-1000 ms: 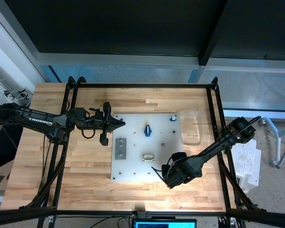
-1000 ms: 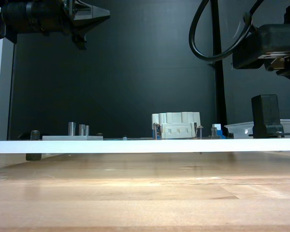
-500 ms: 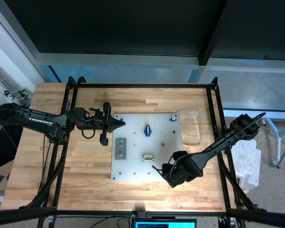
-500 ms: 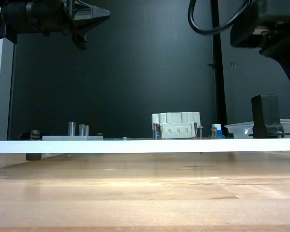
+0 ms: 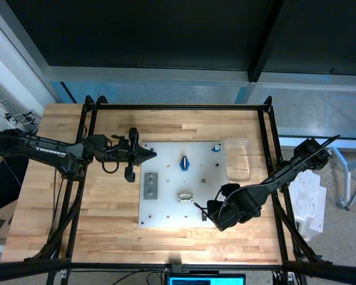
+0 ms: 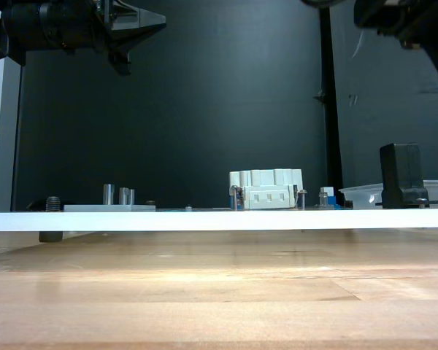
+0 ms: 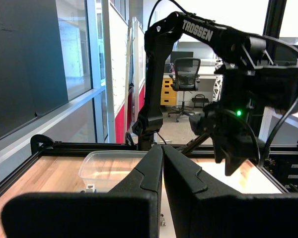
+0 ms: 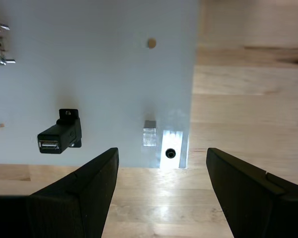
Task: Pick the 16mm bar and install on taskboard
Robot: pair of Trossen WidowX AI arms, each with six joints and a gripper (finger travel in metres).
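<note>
The white taskboard (image 5: pixel 166 205) lies mid-table with a grey two-hole block (image 5: pixel 150 185), a blue connector (image 5: pixel 184 162) and a beige connector (image 5: pixel 185 197). Short metal pegs (image 6: pixel 108 195) stand upright on the grey block; I cannot tell whether one is the 16mm bar. My right gripper (image 5: pixel 200 209) hovers open and empty over the board's near right corner (image 8: pixel 179 99), beside a black USB fitting (image 8: pixel 59 137). High over the board's left edge, my left gripper (image 5: pixel 149 153) is shut, its fingers (image 7: pixel 149 168) pressed together.
A clear plastic tray (image 5: pixel 237 159) sits just right of the board at the back. Black frame rails (image 5: pixel 267 154) run along the table's sides. A black fitting (image 6: pixel 401 175) and the beige connector (image 6: pixel 266 189) stick up from the board.
The right arm has risen and drawn back to the right, leaving most of the low view. The left arm has not moved.
</note>
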